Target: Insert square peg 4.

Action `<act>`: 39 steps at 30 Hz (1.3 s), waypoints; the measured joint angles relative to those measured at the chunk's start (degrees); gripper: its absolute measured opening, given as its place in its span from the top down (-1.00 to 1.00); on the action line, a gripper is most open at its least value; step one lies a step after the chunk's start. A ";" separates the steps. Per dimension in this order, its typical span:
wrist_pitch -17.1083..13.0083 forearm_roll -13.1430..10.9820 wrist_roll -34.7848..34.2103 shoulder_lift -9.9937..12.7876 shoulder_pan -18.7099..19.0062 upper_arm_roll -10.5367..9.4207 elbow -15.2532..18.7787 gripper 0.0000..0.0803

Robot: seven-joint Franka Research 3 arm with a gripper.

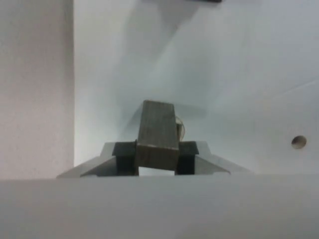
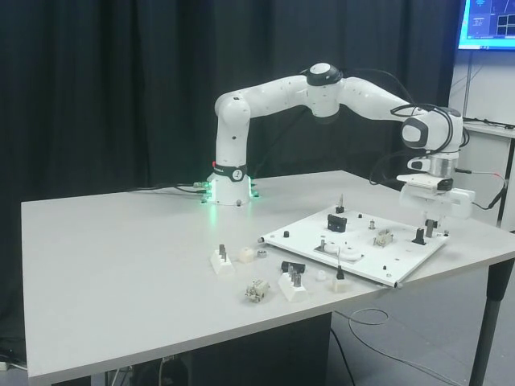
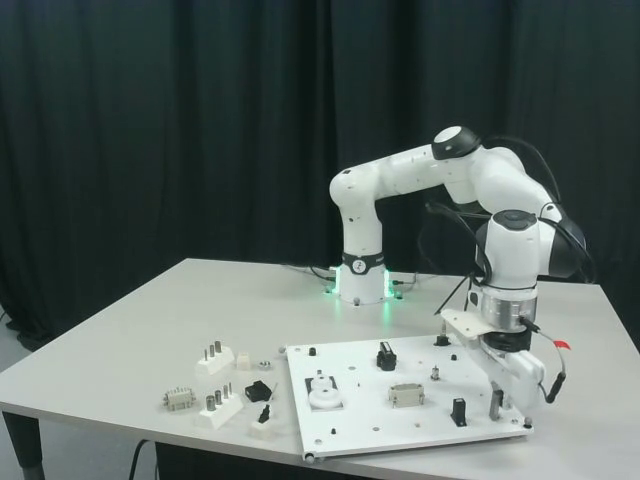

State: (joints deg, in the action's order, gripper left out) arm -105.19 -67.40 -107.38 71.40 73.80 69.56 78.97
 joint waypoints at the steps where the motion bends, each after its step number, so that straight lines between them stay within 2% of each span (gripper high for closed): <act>1: -0.02 0.00 0.00 0.00 -0.08 -0.03 0.00 0.62; 32: 0.82 -0.12 -0.91 -0.83 0.05 -0.88 -0.01 0.62; 39: 1.11 -0.12 -3.60 -1.30 -0.22 -0.85 0.00 0.62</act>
State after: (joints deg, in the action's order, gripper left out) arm -104.08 -67.52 -110.98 70.09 73.57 68.71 78.97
